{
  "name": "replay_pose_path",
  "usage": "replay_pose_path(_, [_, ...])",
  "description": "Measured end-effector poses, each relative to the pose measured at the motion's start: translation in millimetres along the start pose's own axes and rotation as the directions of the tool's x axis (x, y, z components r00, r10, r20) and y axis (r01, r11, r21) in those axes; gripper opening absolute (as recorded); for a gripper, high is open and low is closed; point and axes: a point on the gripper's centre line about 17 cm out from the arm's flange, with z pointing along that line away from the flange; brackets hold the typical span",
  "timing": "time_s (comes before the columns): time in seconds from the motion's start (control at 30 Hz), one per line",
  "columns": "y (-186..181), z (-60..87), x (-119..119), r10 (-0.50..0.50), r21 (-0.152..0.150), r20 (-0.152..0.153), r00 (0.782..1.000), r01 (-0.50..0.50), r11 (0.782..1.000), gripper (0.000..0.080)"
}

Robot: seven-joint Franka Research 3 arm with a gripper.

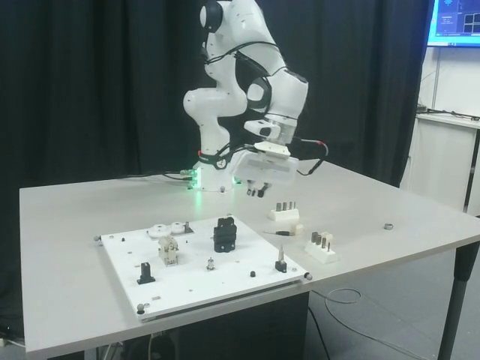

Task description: Insert small gear.

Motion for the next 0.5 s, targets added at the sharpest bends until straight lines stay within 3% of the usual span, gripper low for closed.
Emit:
replay_pose_path(0.17, [11.5, 0.9, -8.3, -0.102, 0.006, -0.008, 0.995, 0.103, 0.995, 0.0191])
replay_pose_path(0.5, [38.9, 4.9, -22.1, -0.28, 0.007, -0.027, 0.96, 0.28, 0.96, 0.0191])
